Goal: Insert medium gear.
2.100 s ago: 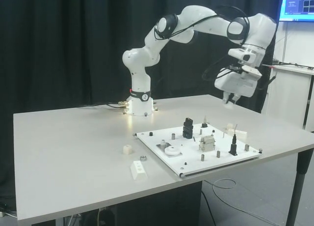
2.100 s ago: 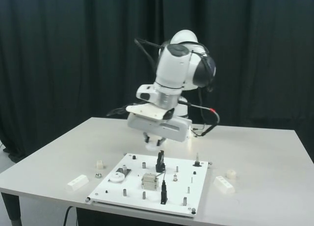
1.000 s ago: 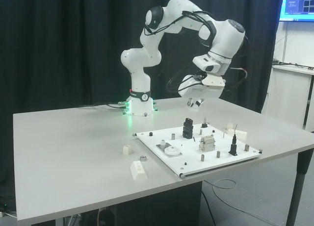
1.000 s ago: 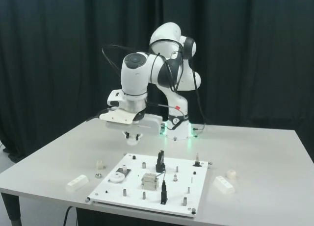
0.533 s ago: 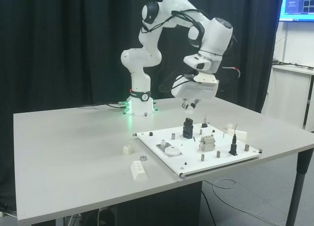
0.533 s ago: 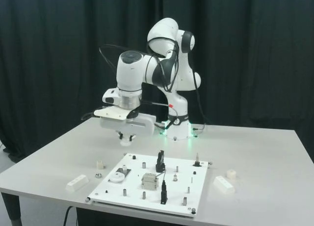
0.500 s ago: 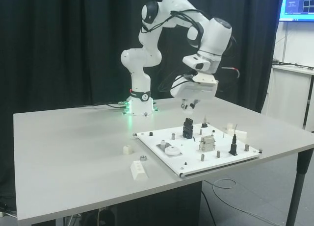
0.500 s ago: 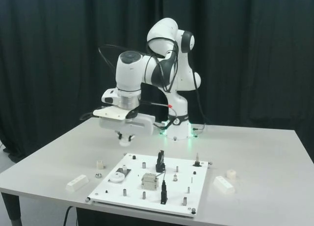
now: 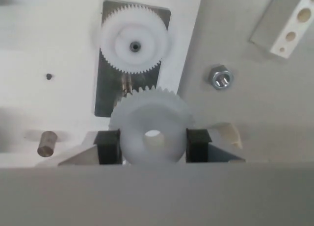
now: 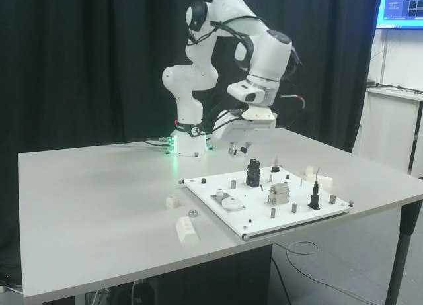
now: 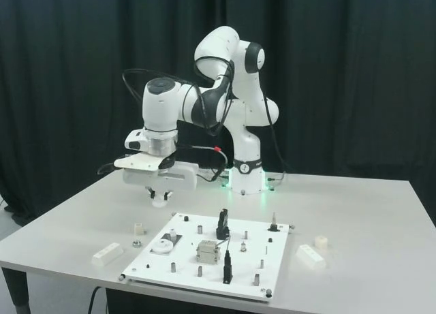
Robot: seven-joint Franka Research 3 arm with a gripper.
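The gripper (image 9: 153, 146) is pinching the medium gear (image 9: 152, 125) between its two black pads (image 9: 108, 146), one pad on each side of the white toothed wheel, and the gear hangs in the air, not touching anything under it. In the wrist view a larger white gear (image 9: 134, 44) sits already on a grey metal plate (image 9: 105, 88) that is set into the white board (image 9: 44, 49); the held gear is just beside it, toward six o'clock from it in that picture, and their teeth nearly overlap in the picture. A short grey peg (image 9: 46, 142) stands on the board at about nine o'clock from the held gear. Off the board, on the grey table (image 9: 235, 49), lie a metal nut (image 9: 220, 77) and a white block with holes (image 9: 284, 22). In the second room view the white arm (image 11: 204, 103) reaches out from its base, and the gripper (image 11: 159, 197) with the gear is well above the table, over the far corner of the board (image 11: 211, 256) at about eleven o'clock from its centre. In the first room view the gripper (image 10: 238, 148) hovers above the far edge of the board (image 10: 264, 199), and a green light shines at the base of the arm.
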